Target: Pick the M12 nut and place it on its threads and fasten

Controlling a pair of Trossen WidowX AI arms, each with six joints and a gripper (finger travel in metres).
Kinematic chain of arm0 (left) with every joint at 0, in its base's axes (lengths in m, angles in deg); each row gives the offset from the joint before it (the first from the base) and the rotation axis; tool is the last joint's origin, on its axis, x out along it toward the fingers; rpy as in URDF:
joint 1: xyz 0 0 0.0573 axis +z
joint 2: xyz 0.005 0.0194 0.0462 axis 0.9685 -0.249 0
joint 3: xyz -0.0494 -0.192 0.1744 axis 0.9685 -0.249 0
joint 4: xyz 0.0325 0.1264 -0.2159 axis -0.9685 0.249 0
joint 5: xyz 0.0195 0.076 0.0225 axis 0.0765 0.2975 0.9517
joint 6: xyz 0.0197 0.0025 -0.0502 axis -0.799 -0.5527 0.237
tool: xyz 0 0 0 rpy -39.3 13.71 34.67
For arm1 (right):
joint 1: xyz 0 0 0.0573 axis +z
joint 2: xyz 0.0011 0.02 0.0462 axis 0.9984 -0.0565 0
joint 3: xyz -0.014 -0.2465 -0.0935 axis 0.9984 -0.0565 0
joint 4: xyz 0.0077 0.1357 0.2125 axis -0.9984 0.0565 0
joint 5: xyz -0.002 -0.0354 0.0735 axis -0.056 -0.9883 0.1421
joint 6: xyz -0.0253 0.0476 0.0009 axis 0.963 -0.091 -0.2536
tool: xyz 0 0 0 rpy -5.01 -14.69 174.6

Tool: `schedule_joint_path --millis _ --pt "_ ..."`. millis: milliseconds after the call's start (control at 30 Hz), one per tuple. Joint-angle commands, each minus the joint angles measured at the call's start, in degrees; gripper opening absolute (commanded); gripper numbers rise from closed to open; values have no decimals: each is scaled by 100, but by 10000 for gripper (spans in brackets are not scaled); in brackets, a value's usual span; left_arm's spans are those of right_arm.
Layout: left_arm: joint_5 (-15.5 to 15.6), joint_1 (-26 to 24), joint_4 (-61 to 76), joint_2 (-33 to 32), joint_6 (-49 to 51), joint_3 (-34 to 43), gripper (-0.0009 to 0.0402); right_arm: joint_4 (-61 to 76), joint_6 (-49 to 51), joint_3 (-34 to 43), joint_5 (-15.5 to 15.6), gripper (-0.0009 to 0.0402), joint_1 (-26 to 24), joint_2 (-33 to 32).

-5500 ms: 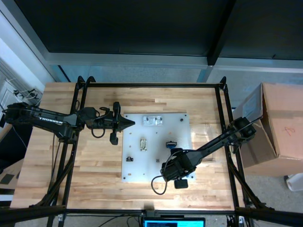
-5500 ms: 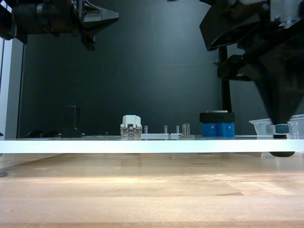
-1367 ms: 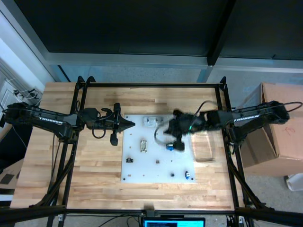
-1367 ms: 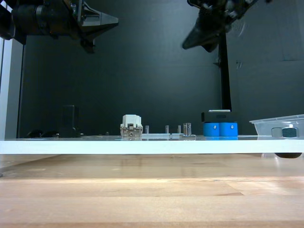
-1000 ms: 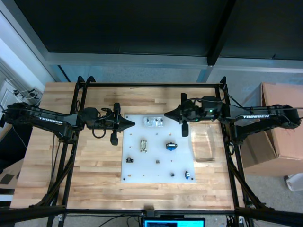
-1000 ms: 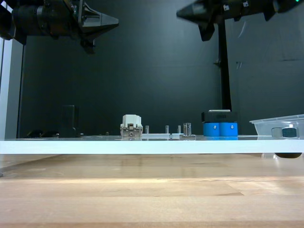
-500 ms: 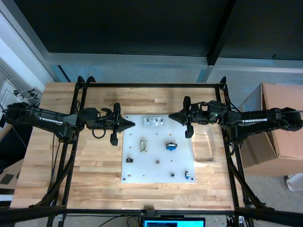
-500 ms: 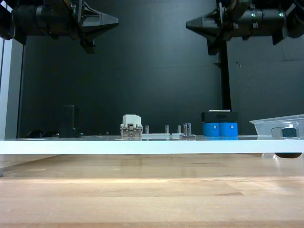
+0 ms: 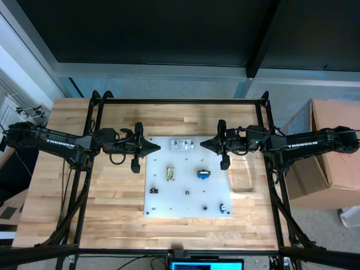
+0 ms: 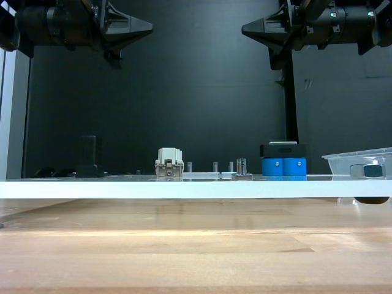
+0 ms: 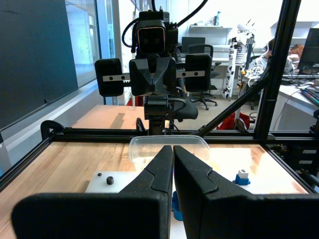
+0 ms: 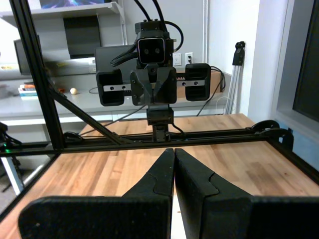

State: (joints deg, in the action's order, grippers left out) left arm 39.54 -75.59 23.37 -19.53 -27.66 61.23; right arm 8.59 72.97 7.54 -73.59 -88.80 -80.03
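At the white board's (image 9: 169, 203) near right edge, the M12 nut (image 10: 357, 171) sits flat on its stud with its bore axis upright. The low view sets it against the clear tray (image 10: 361, 153), but the high view puts it outside that tray. Farther back, high over the surface, the left end effector (image 9: 157, 147) and right end effector (image 9: 202, 143) point at each other, and the wrist views show each with its fingers pressed together.

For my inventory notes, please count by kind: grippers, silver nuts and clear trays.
Grippers: 2, left gripper and right gripper, both shut, high over the board's far part.
Silver nut: 1, on its stud.
Clear tray: 1.
Total: 4.
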Motion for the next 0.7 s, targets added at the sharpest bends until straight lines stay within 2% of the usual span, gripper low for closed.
schedule_joint_path --millis 33,233,700 --pt "-2 2 -4 0 0 0 0 22 48 2 24 0 -35 -7" --pt "-2 0 -2 0 0 0 0 87 101 2 260 0 -195 -7" --pt "-2 0 -2 0 0 0 0 -98 105 2 254 0 -245 -7"
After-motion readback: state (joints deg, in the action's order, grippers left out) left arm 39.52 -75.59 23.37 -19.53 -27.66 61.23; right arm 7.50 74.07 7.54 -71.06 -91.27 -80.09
